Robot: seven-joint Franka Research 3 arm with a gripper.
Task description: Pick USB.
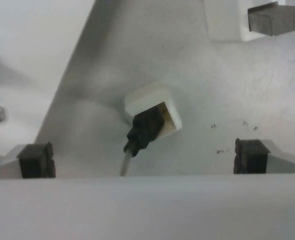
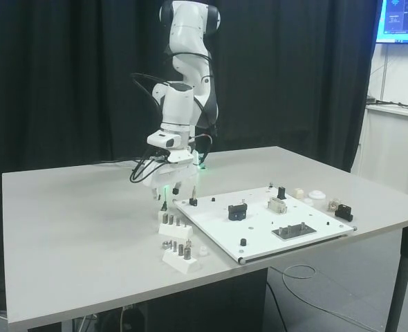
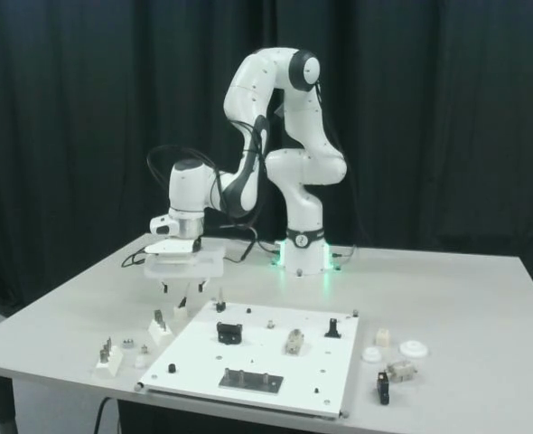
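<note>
The USB plug (image 1: 145, 127) is black, with a grey cable, and stands plugged into a small white socket block (image 1: 155, 102) on the white board (image 1: 197, 90). In the wrist view my gripper (image 1: 142, 158) is open, its black fingertips (image 1: 36, 160) spread wide to either side of the plug and apart from it. In the first room view the gripper (image 2: 167, 191) hangs low over the board's near-left corner, beside the USB plug (image 2: 192, 200). In the second room view the USB plug (image 3: 219, 305) stands just to one side of the gripper (image 3: 183, 288).
The white board (image 2: 259, 232) carries several small black and grey fixtures. Two white blocks with metal pegs (image 2: 171, 223) (image 2: 180, 254) stand on the grey table beside the board. A grey block in a white holder (image 1: 275, 19) lies beyond the socket. Small parts (image 3: 395, 369) lie off the board's far side.
</note>
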